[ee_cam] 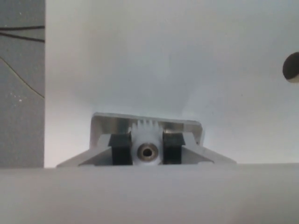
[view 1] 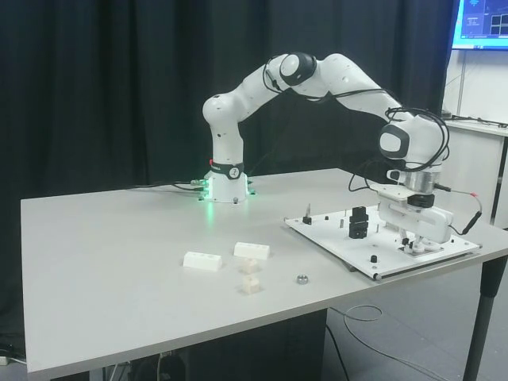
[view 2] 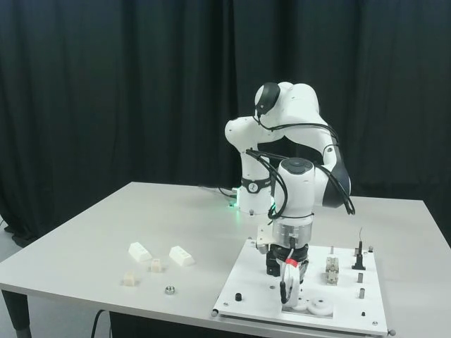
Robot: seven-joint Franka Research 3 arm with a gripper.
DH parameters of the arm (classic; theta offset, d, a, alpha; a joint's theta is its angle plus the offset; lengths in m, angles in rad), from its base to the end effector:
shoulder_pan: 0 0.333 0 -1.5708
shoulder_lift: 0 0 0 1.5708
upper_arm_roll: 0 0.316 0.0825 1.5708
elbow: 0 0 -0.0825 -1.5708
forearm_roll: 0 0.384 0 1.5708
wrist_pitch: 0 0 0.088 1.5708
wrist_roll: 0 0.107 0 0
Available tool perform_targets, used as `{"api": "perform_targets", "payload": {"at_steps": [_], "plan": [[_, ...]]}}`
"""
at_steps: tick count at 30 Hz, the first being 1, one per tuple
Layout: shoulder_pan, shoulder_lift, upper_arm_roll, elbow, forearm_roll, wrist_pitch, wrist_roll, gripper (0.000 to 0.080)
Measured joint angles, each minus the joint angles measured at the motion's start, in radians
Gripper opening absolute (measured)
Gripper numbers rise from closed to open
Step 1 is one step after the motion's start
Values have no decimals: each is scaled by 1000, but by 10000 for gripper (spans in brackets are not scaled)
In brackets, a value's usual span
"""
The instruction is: Remove small gear.
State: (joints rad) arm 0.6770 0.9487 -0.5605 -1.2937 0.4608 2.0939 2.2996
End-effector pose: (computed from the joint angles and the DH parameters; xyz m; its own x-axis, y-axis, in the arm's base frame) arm 0.7128 0.2104 0.2219 -0.6079 -0.7929 0.0432 -0.7940 0.6070 -0.0327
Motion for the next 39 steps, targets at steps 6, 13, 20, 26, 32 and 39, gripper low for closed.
{"api": "perform_targets", "payload": {"at_steps": [6, 13, 20, 26, 32, 39], "plan": [[16, 3, -17, -6, 2, 5, 1, 136], [32, 4, -33, -16, 8, 14, 5, 136], [38, 5, -48, -24, 45, 15, 12, 136], [44, 5, -62, -32, 80, 18, 12, 136], [51, 5, -68, -38, 86, 23, 10, 136], [66, 5, -80, -48, 86, 33, 12, 136]]}}
